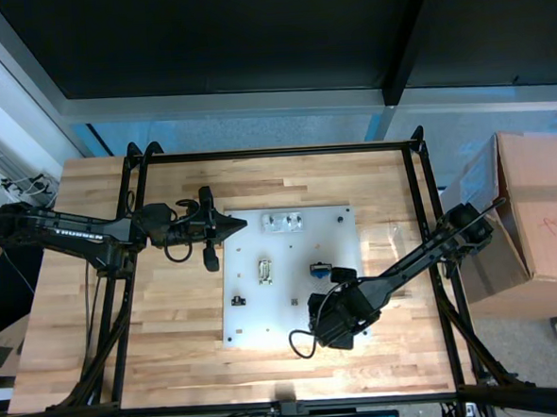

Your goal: Unfasten the M12 nut and place it in the container

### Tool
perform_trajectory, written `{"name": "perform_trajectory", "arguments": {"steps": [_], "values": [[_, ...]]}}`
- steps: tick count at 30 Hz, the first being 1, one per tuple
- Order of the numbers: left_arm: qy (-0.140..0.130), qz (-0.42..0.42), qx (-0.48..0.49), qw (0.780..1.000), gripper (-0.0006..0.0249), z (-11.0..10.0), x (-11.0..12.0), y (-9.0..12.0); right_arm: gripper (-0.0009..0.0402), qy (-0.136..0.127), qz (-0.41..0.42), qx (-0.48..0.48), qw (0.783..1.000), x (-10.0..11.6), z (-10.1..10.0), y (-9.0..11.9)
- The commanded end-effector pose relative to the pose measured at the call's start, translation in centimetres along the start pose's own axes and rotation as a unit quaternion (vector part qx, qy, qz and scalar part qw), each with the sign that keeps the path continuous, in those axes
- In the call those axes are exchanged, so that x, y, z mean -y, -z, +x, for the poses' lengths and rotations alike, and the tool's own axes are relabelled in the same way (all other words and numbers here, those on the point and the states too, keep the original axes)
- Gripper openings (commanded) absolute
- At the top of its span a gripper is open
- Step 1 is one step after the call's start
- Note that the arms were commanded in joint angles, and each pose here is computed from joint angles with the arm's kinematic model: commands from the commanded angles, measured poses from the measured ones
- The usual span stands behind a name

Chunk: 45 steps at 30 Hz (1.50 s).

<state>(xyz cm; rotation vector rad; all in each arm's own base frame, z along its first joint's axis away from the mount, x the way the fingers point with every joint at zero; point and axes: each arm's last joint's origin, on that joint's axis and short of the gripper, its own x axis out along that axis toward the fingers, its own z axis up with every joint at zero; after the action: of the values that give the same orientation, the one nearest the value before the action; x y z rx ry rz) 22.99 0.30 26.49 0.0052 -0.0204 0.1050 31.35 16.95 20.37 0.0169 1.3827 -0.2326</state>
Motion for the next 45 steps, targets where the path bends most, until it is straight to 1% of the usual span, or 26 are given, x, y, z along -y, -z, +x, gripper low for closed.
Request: {"name": "perform_trajectory", "arguments": {"steps": [1,5,7,8,11,14,15,20,23,34,35,36,37,38,39,40,43,44,45], "values": [[0.000,0.000,0.000,1.000,0.0000,0.0,0.0,0.0,0.0000,-0.052,0.001,-0.027,0.998,-0.4,-0.2,-0.1],[0.000,0.000,0.001,1.000,0.0000,0.0,0.0,0.0,0.0000,-0.145,-0.002,-0.056,0.988,-1.2,-0.4,-0.2],[0.000,0.000,0.003,1.000,0.0000,0.0,0.0,-0.1,0.0000,-0.173,-0.008,-0.057,0.983,-1.5,-0.3,-0.4],[0.000,0.000,0.001,1.000,0.0000,0.0,0.0,0.0,0.0000,-0.178,-0.012,-0.056,0.982,-1.7,-0.2,-0.5],[0.000,0.000,-0.001,1.000,0.0000,0.0,0.0,0.0,0.0000,-0.176,-0.014,-0.049,0.983,-2.0,0.5,-0.7],[0.000,0.000,0.000,1.000,0.0000,0.0,0.0,0.0,0.0000,-0.182,-0.018,-0.037,0.983,-2.3,1.1,-0.9],[0.000,0.000,0.000,1.000,0.0000,0.0,0.0,0.0,0.0000,-0.180,-0.019,-0.036,0.983,-2.4,1.4,-1.0],[0.000,0.000,0.000,1.000,0.0000,0.0,0.0,0.0,0.0000,-0.155,-0.017,-0.025,0.987,-2.2,1.8,-0.9],[0.000,0.000,0.000,1.000,0.0000,0.0,0.0,0.0,0.0000,-0.136,-0.016,-0.022,0.990,-2.0,1.8,-0.9],[0.000,0.000,0.000,1.000,0.0000,0.0,0.0,0.0,0.0000,-0.122,-0.019,-0.028,0.992,-1.8,1.9,-0.7],[0.000,0.000,0.000,1.000,0.0000,0.0,0.0,0.0,0.0000,-0.112,-0.021,-0.024,0.993,-1.7,1.9,-0.7],[0.000,0.000,0.000,1.000,0.0000,0.0,0.0,0.0,0.0000,-0.087,-0.016,-0.015,0.996,-1.5,1.9,-0.6],[0.000,0.000,0.000,1.000,0.0000,0.0,0.0,0.0,0.0000,-0.048,0.001,-0.002,0.999,-1.1,1.7,-0.6],[0.000,0.000,0.000,1.000,0.0000,0.0,0.0,0.0,0.0000,-0.018,0.009,0.007,1.000,-0.8,1.5,-0.5],[0.000,0.000,0.000,1.000,0.0000,0.0,0.0,0.0,0.0000,-0.004,0.006,0.011,1.000,-0.6,1.2,-0.4],[0.000,0.000,0.000,1.000,0.0000,0.0,0.0,0.0,0.0000,0.002,0.008,0.013,1.000,-0.4,1.0,-0.4],[0.000,0.000,0.000,1.000,0.0000,0.0,0.0,0.0,0.0000,-0.002,0.013,0.015,1.000,-0.3,0.6,-0.4],[0.000,0.000,-0.001,1.000,0.0000,0.0,0.0,0.0,0.0000,-0.004,0.017,0.014,1.000,-0.3,0.6,-0.4],[0.000,0.000,-0.002,1.000,0.0000,0.0,0.0,0.0,0.0000,-0.012,0.019,0.008,1.000,-0.4,0.5,-0.4]]}}
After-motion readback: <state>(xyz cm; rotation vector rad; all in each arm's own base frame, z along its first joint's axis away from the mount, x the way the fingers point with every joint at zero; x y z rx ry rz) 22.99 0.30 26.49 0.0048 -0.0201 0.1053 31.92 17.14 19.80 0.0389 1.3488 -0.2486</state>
